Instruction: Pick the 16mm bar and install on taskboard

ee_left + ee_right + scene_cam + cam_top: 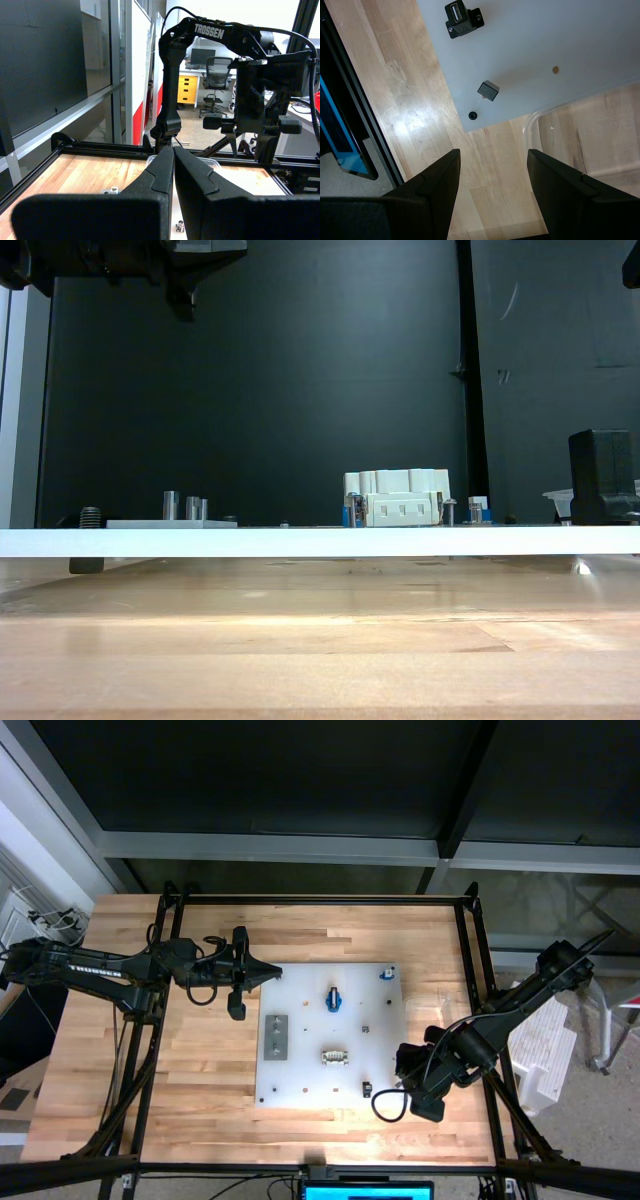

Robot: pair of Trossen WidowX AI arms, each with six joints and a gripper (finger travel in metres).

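Bright overhead light — glare on table (410, 117), taskboard (545, 35) sharp.

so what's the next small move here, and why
Probably swing the right gripper, open and empty over bare table off the board's corner, across onto the clear tray beside it: I can't see the bar in any view, and neither gripper holds it. The left gripper is shut, raised over the board's left edge.

This looks like a robotics lab set in an open office: a wooden tabletop (200, 1070) fenced by black frame rails (320, 900) carries a white task board (300, 1070), with a Trossen-branded robot arm (220, 32) standing at its side. Beyond it stand an office chair (215, 97), a yellow drawer cabinet (187, 90) and a desk monitor (202, 56).
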